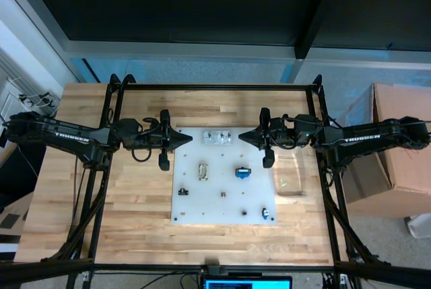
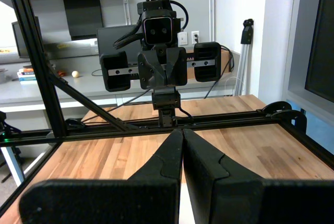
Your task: Unfasten the M12 nut and place it in the container
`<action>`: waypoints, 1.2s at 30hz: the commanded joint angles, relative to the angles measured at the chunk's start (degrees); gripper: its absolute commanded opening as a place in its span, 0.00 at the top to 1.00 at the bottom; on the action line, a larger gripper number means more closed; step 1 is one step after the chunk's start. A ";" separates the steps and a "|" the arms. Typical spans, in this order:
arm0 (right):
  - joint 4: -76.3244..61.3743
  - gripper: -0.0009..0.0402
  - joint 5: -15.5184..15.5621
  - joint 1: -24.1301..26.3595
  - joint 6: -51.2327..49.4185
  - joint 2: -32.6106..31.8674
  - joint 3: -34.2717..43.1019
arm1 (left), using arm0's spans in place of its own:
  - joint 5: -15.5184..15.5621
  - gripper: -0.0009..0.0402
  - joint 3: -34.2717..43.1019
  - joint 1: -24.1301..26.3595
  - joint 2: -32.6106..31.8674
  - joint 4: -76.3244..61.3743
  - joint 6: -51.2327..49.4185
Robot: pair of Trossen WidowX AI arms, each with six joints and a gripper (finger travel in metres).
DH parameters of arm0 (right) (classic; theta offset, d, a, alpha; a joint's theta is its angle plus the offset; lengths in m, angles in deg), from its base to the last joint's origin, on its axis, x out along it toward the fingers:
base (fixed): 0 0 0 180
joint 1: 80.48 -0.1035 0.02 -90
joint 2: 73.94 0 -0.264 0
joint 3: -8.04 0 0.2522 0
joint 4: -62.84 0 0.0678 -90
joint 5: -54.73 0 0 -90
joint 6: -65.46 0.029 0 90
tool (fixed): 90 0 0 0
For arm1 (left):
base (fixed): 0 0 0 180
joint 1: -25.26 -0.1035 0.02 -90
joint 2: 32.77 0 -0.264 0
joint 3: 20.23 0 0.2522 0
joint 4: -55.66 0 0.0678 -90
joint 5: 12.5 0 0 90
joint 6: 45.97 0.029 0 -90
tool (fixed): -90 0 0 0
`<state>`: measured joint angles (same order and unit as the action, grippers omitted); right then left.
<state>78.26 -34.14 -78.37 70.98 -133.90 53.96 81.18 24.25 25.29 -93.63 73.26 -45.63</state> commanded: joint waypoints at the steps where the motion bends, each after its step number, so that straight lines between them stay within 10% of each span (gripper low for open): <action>1: -0.22 0.98 -0.02 0.00 -0.20 -0.02 0.22 | 0.00 0.98 0.00 -0.02 0.00 0.02 0.02; 19: -1.77 0.98 1.86 -0.15 0.17 0.04 0.31 | 0.00 0.98 -0.02 -0.02 0.00 0.02 0.02; 36: -45.57 0.98 -6.25 -12.07 0.59 0.20 16.79 | 0.00 0.98 0.00 -0.02 0.00 0.02 0.02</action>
<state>34.88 -39.43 -89.57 71.13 -133.68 69.70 81.20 24.25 25.27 -93.63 73.24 -45.63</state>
